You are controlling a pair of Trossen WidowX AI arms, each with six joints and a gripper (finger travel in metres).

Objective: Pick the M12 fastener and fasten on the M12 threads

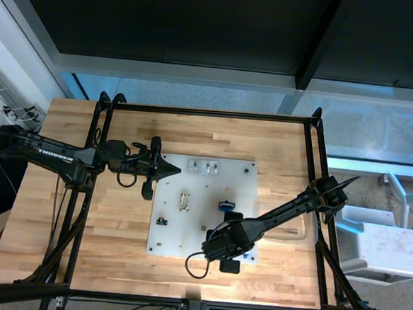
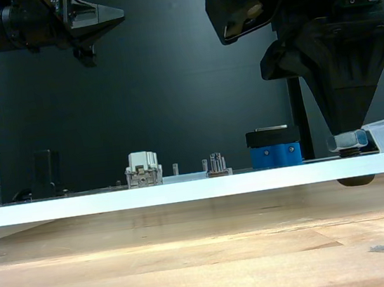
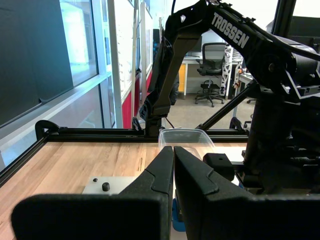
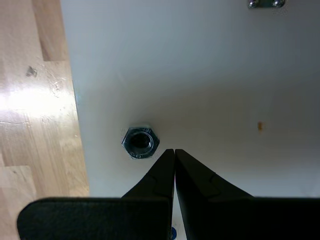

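The silver M12 nut (image 4: 140, 142) sits on its black stud, whose dark end fills the nut's hole. In the low view the nut (image 2: 347, 141) rests on top of the stud (image 2: 352, 151), with a little rib showing beneath. My right gripper (image 4: 174, 151) points straight down with its tips just beside the nut, shut with nothing between the fingers. The low view shows the right gripper (image 2: 346, 129) just above the nut. My left gripper (image 1: 181, 169) hovers high over the board's far left edge, shut and empty.
On the white board (image 1: 187, 235) stand a blue connector block (image 2: 275, 154), a beige connector (image 2: 143, 170) and a small silver post (image 2: 216, 163). A clear tray (image 1: 286, 235) lies right of the board, under the right arm.
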